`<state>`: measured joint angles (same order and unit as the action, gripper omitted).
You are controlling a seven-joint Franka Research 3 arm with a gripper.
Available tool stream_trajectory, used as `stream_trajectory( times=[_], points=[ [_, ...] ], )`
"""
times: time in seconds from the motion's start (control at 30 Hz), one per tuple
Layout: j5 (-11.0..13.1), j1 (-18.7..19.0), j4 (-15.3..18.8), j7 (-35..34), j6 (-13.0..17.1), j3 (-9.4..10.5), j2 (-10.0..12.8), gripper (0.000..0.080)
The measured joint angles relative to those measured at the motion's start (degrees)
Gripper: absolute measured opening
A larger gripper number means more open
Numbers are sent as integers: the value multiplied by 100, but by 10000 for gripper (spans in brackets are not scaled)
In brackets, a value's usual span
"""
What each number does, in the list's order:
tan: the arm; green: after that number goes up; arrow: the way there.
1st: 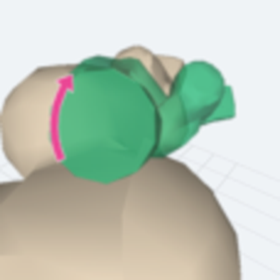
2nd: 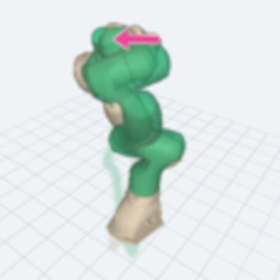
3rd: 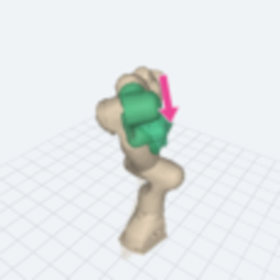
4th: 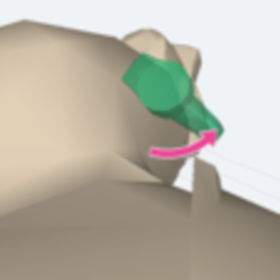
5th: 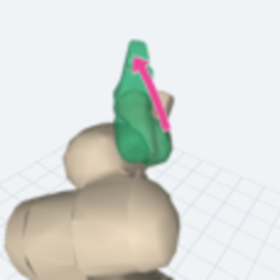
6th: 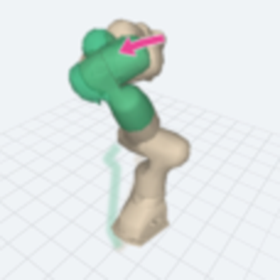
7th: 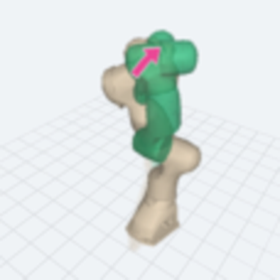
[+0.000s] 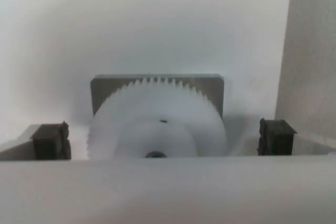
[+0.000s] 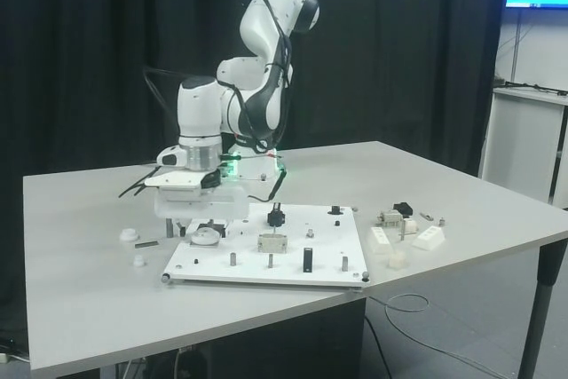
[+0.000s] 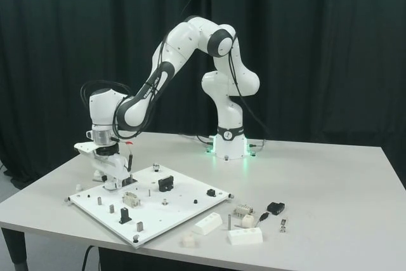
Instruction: Remove large gear.
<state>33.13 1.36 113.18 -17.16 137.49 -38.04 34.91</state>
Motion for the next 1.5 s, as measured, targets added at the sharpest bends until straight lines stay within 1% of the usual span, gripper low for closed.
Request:
stream_trajectory(
  times=[0.33, 0.83, 0.87, 1.1, 1.13, 1.5],
  points=[
    [4, 0, 105, -102, 247, 74, 0, 800],
    [6, 0, 135, -150, 386, 105, 0, 800],
    [19, 2, 135, -150, 385, 115, -2, 706],
    [24, 5, 138, -151, 396, 123, -5, 706],
    [24, 4, 138, -151, 396, 122, -5, 596],
    [21, 5, 140, -151, 395, 121, -16, 597]
  ],
)
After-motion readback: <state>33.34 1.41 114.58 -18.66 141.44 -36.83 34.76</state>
